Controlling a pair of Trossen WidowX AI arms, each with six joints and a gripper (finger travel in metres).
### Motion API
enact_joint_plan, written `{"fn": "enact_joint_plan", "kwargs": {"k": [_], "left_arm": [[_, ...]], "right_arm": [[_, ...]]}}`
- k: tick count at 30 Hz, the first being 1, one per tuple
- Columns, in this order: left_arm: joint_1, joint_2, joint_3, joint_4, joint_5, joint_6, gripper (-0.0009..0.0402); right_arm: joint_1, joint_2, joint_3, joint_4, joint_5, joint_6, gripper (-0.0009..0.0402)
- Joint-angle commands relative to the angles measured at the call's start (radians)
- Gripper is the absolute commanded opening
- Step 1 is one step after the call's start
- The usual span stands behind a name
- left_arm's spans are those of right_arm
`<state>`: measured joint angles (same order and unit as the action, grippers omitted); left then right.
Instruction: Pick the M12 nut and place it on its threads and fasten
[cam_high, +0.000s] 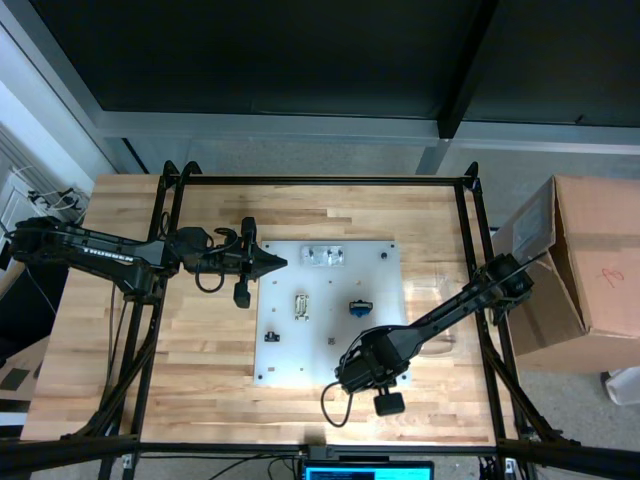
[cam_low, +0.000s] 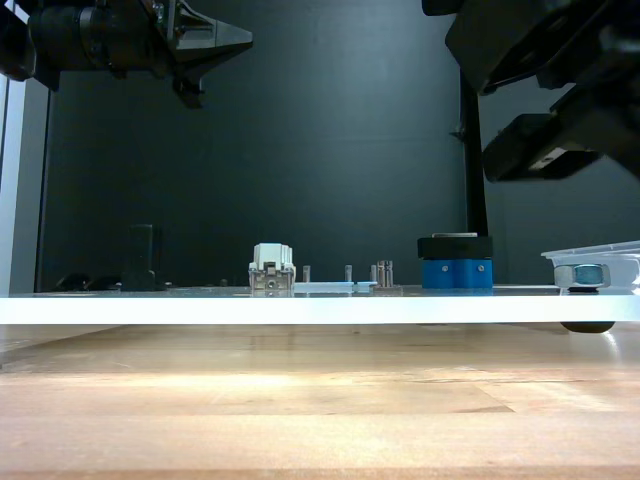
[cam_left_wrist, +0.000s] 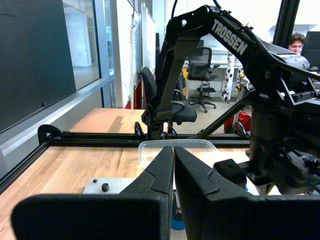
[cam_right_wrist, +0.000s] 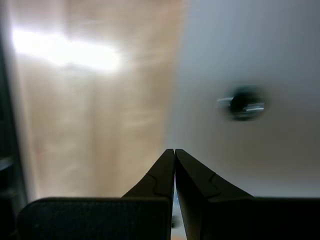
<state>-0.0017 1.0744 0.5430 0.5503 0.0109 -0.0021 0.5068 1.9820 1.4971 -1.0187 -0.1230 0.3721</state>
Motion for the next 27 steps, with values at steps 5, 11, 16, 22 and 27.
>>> {"fn": "enact_joint_plan", "kwargs": {"k": [5,11,16,22,27], "left_arm": [[0.000,0.000,0.000,0.000,0.000,0.000,0.0000],[0.000,0.000,0.000,0.000,0.000,0.000,0.0000],[0.000,0.000,0.000,0.000,0.000,0.000,0.0000],[0.000,0.000,0.000,0.000,0.000,0.000,0.0000],[0.000,0.000,0.000,0.000,0.000,0.000,0.0000]], "right_arm": [[-0.001,-0.006,0.000,-0.008,0.225,0.061,0.0000],[-0.001,-0.006,-0.006,0.019,0.269,0.066,0.0000],[-0.001,-0.006,-0.022,0.053,0.233,0.068,0.0000],[-0.001,-0.006,-0.022,0.047,-0.068,0.038,0.0000],[0.000,-0.011,-0.021,0.036,0.019,0.041,0.0000]]}}
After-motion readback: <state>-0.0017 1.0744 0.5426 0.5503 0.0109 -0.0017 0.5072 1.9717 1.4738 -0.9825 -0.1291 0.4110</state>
